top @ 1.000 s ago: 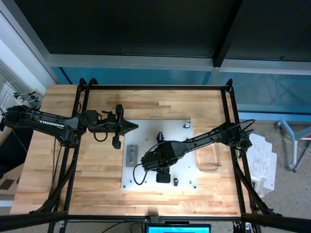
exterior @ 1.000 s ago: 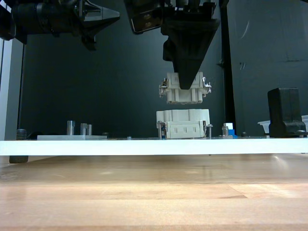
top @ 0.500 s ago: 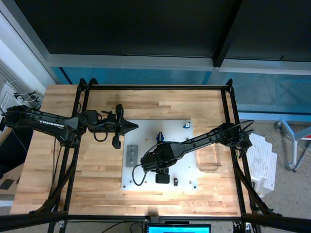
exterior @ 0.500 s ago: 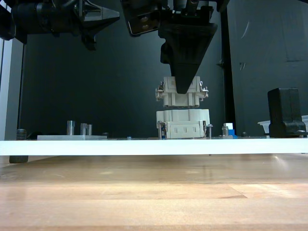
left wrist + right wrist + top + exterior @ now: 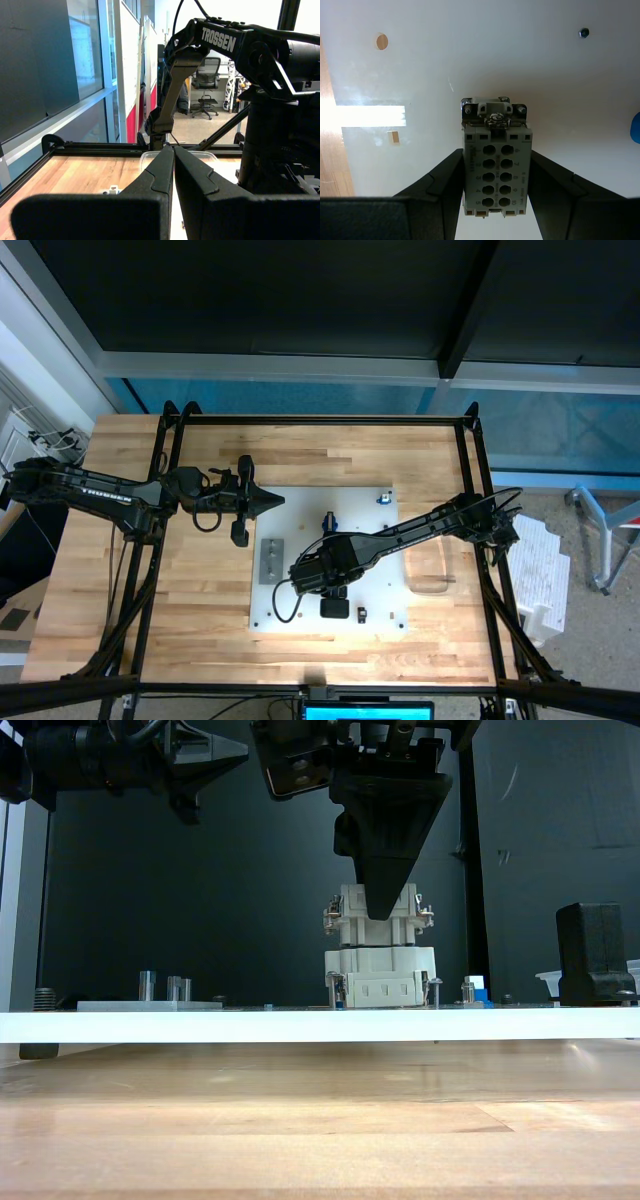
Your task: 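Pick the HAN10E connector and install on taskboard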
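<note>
Centrally, right end effector (image 5: 382, 906) pinches HAN10E connector (image 5: 495, 170) (left end effector (image 5: 173, 151) faces TROSSEN (image 5: 218, 38)).

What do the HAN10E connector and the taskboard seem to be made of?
HAN10E connector, held by the right gripper over the taskboard: probably matte beige-grey moulded plastic, with numbered holes; silvery screws look metal. Taskboard: likely white plastic, slightly glossy, since it shows a bright reflection. The left gripper is parked, shut, near the board's far left corner.

HAN10E connector (image 5: 378, 928): beige-grey block, silvery screw ends, held upright by the right end effector (image 5: 495, 165), set touching a matching beige base (image 5: 380, 980) on the taskboard (image 5: 300, 617). Taskboard: white perforated square, laid flat on the counter (image 5: 200, 625).
</note>
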You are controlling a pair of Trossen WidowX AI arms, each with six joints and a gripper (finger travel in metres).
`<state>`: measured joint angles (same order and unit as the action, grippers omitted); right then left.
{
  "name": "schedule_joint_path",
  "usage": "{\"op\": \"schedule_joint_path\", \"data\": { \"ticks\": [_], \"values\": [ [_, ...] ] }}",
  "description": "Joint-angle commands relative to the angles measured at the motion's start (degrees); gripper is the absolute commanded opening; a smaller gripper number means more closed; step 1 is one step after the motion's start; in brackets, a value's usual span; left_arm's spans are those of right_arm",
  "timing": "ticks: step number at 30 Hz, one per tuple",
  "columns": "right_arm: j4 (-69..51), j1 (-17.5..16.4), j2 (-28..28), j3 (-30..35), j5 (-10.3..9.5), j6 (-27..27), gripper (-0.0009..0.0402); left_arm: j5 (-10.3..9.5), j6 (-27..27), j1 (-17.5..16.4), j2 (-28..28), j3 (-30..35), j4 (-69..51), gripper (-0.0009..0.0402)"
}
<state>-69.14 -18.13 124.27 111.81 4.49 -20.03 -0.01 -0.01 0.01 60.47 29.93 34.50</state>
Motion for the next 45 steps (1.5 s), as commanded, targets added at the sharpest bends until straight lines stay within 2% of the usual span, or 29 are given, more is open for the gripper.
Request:
{"op": "schedule_joint_path", "data": {
  "ticks": [1,45],
  "values": [
    [0.1,-0.1,0.0,-0.2,0.00,0.0,0.0039,0.00,0.0,0.0,0.0,0.0,0.0,0.0001],
    [6.6,-0.5,0.0,-6.0,0.00,1.7,0.0039,0.00,0.0,0.0,0.0,0.0,0.0,0.0001]
  ]
}}
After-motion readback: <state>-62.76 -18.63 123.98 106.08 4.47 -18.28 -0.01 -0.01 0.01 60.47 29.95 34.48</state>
